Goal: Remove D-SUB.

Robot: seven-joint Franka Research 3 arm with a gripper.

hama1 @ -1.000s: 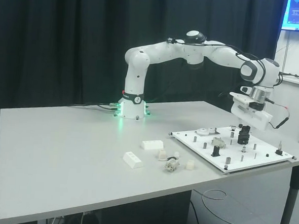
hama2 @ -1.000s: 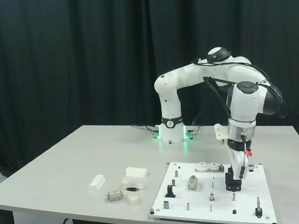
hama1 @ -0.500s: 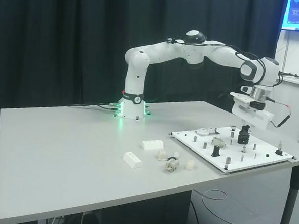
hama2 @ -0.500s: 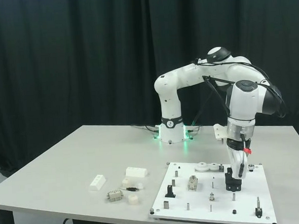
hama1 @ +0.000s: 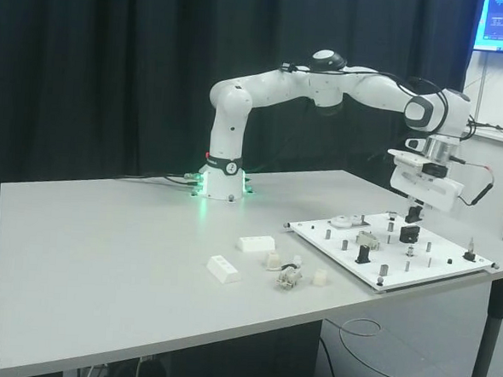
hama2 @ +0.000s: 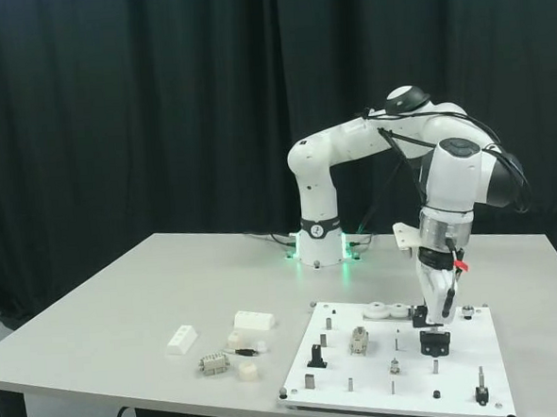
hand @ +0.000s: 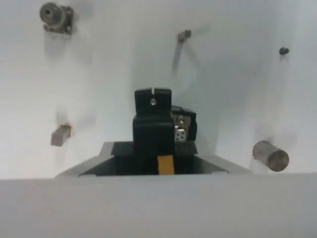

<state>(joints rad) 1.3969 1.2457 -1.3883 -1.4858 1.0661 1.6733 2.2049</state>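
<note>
Gripper raised, black connector plug lifted off its base.

The gripper point(hama2: 430, 317) rose above the white assembly board point(hama2: 364, 373), and the white arm's wrist point(hama1: 431, 148) moved up with it. The black D-SUB connector plug point(hama1: 414, 214) held between the fingers separated from the black socket block point(hama2: 433, 343), which it had been seated on, and then hung just above that block.

Black curtain point(hama2: 140, 113) behind grey table point(hama1: 103, 239).
</note>
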